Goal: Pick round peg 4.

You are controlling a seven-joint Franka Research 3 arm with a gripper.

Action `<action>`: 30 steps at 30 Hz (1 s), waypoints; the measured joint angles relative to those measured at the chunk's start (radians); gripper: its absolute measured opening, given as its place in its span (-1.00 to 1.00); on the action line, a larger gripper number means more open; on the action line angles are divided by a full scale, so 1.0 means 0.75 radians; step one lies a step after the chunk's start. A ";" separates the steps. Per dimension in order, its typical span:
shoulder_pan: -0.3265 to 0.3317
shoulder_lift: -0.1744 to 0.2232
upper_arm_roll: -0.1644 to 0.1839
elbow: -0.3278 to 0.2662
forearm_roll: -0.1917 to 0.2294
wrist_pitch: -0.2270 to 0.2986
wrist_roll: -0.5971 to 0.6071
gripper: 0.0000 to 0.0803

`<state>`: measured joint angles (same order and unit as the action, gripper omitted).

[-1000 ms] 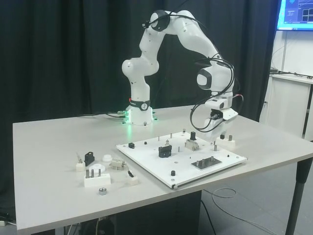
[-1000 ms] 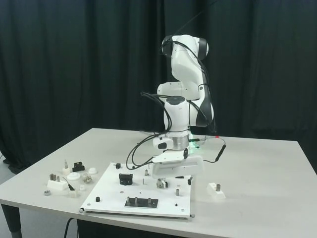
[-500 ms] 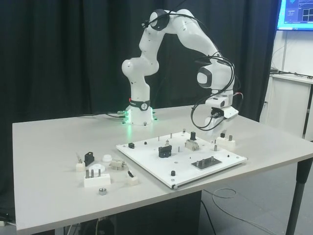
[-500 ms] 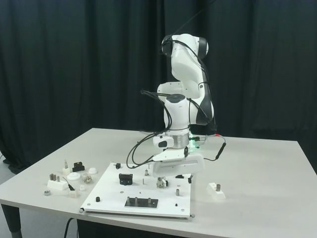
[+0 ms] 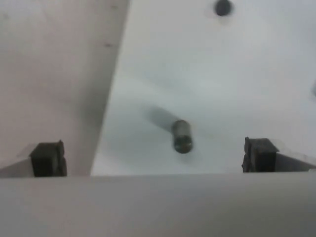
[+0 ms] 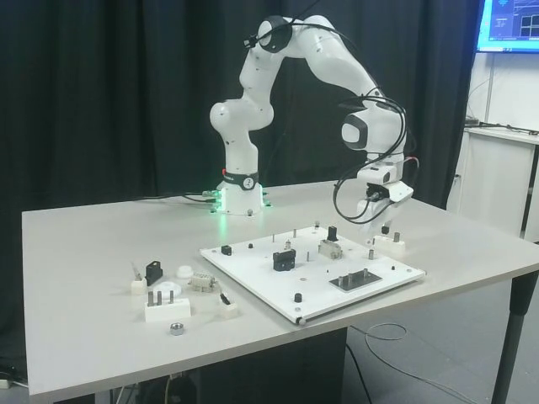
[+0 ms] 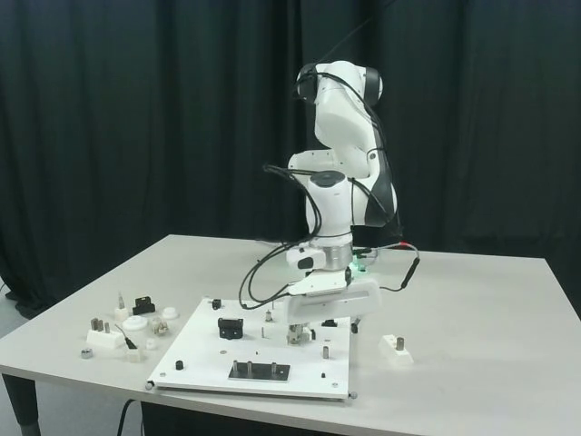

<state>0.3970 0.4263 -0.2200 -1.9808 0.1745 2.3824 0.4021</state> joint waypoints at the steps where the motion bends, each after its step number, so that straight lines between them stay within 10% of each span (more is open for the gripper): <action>1: 0.004 -0.003 0.004 0.000 0.000 -0.003 0.000 0.99; 30: 0.231 -0.031 0.031 -0.030 -0.002 -0.047 0.120 0.99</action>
<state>0.5700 0.4030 -0.1969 -2.0030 0.1728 2.3472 0.4922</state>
